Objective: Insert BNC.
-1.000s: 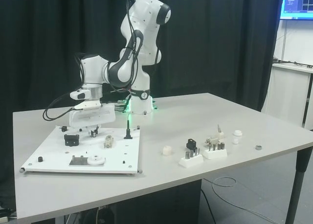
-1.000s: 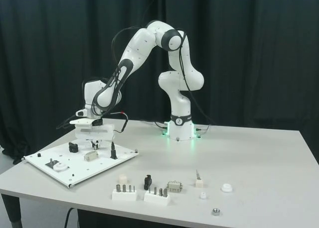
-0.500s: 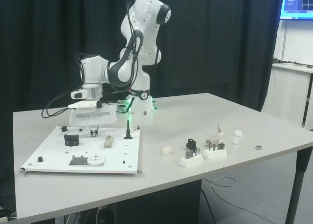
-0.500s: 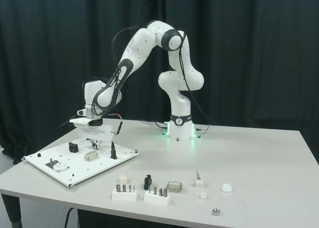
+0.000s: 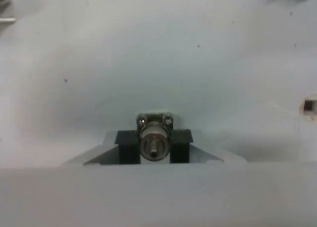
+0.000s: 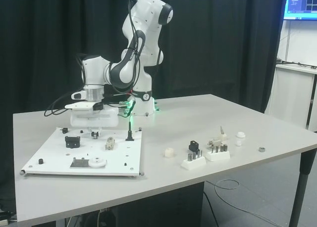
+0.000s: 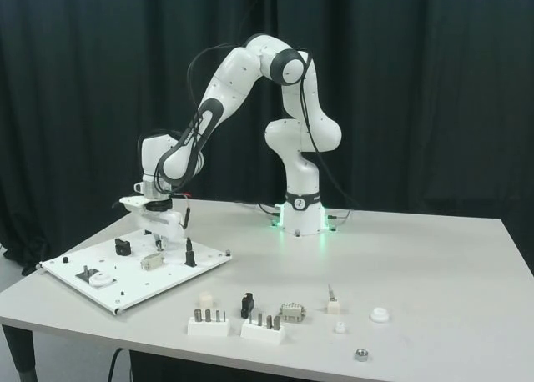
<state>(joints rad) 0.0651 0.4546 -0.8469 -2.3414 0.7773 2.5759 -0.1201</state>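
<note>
1. The gripper [image 6: 94, 123] hangs pointing down from the white arm, low over the far part of a white board [image 6: 54, 155]. Whether its jaws are apart, together or clamped on something cannot be told from any view.
2. Straight below the jaws is the BNC connector [image 5: 154, 141], a small round metal barrel with a pin at its centre. A little plate with two screws sits behind it and a black piece flanks it on each side. In the room views it shows as a small upright part [image 6: 94, 134] standing on the board just under the gripper.
3. Near the jaws, on the same board, are a small black block [image 6: 72, 141], a pale rectangular connector [image 6: 109, 143] and a slim black post [image 6: 129, 134] standing upright.
4. Farther from the jaws, at the board's near edge, lie a white gear [image 6: 98, 162] and a grey bracket [image 6: 78, 162] side by side.
5. Well away from the jaws, off the board on the grey table [image 6: 198, 113], stand two white holder blocks [image 6: 193, 162] with small parts upright in them.
6. Behind the jaws, the arm's base [image 6: 141, 105] glows green.
</note>
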